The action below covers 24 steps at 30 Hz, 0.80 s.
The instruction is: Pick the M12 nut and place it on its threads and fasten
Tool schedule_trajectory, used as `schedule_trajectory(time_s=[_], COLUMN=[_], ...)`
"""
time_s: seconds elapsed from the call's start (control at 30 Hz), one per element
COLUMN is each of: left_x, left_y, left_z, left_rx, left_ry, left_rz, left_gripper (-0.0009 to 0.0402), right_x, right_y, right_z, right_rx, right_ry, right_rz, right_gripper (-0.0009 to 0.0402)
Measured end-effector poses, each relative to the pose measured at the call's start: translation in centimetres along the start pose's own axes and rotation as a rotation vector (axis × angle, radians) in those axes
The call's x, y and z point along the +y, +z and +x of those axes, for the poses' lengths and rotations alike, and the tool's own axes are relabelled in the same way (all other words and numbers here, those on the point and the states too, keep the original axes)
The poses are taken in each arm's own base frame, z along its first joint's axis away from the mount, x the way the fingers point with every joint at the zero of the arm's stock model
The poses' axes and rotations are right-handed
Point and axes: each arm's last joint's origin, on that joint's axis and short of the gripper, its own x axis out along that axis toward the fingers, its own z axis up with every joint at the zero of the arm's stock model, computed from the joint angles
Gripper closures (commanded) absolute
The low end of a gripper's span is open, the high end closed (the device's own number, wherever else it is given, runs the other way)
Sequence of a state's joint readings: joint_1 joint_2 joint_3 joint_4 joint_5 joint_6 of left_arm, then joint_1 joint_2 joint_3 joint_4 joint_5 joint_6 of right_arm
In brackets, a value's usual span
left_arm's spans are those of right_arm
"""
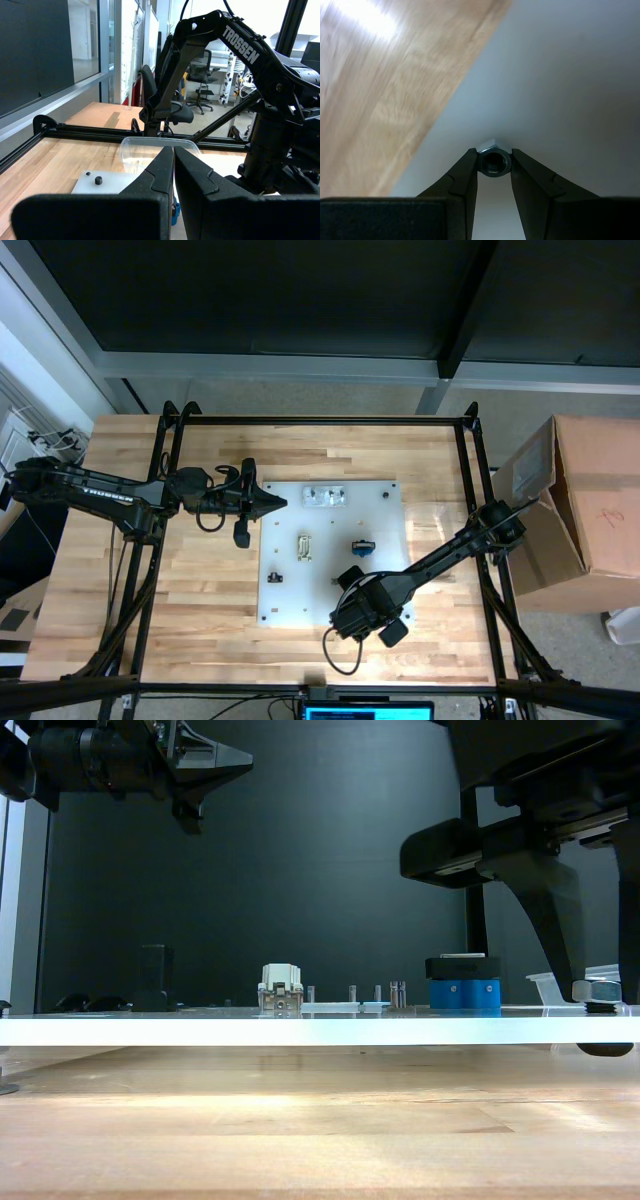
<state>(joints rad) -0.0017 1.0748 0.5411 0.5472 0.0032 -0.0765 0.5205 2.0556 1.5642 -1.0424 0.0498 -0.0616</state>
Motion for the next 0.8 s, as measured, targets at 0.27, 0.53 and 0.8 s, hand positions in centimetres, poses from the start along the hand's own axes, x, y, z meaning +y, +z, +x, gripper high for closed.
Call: schedule_trajectory(time_s=[0.27,0.53,0.8], left_x=[0.0,0.0,0.0], left_y=[0.0,0.0,0.0], left_z=[0.0,0.0,0.0], left_rx=[0.0,0.0,0.0], left_ry=[0.0,0.0,0.0], left_rz=[0.0,0.0,0.0], left_gripper=[0.0393,0.0393,0.0393], right_x=[-0.03,-0.13,-0.22], right_y=[0.01,0.04,0.08], right_z=[0.03,0.04,0.05], right_rx=[-0.001,-0.004,-0.009], right_ry=[0.0,0.002,0.005], right_rz=[0.329,0.584,0.949], right_gripper=[0.0393,0.0393,0.0393])
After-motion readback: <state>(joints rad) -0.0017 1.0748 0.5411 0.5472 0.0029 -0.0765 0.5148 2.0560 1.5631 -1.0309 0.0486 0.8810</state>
